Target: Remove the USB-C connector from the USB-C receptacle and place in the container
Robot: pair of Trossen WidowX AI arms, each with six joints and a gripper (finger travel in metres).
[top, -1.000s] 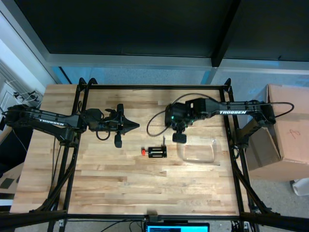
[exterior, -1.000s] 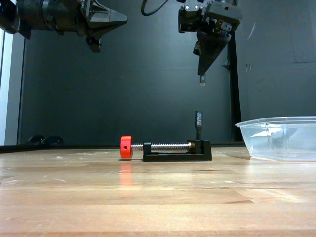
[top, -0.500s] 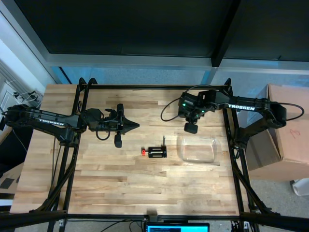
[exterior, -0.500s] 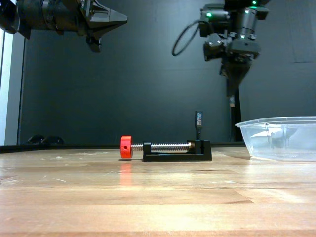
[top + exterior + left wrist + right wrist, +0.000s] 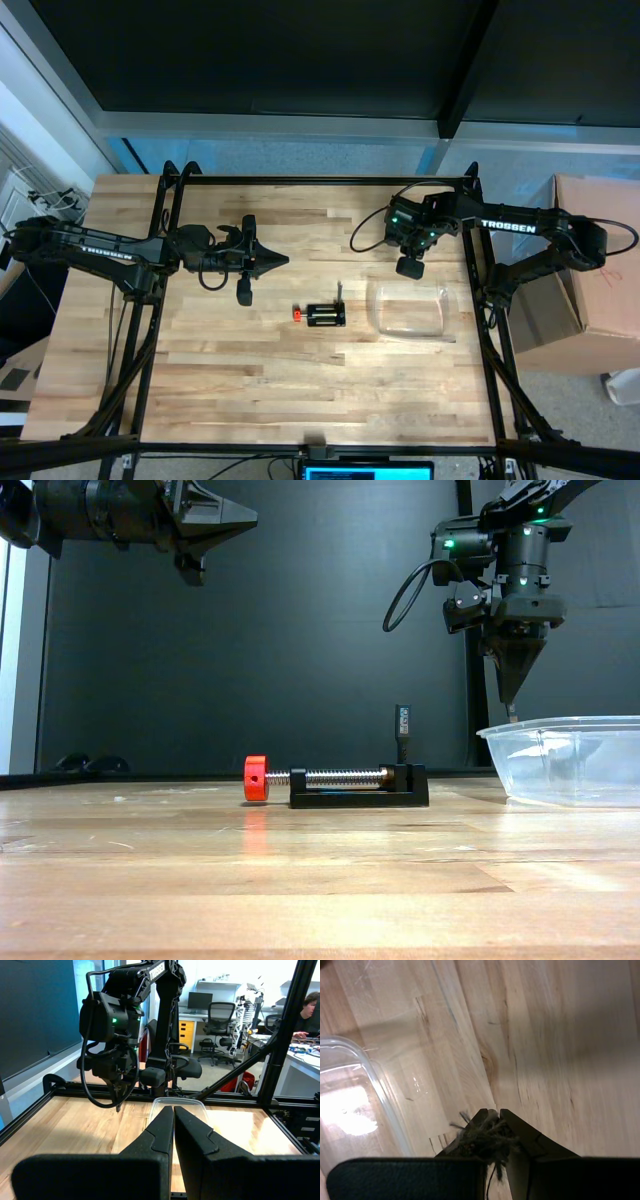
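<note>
Pinching the USB-C connector [image 5: 512, 716] tip-down, the right gripper [image 5: 510, 695] hangs by the left rim of the container [image 5: 580, 762], lower right; the left gripper [image 5: 250, 520], pressed together, sits upper left.

1. Both arms are matt black, with white "TROSSEN" lettering [image 5: 508, 226] (all capitals).
2. Left gripper [image 5: 283, 261]: black, tapered wedge fingers.
3. Right gripper [image 5: 510, 698]: black and pointed, with green lights [image 5: 451, 545] and a looping black cable [image 5: 396, 595].
</note>
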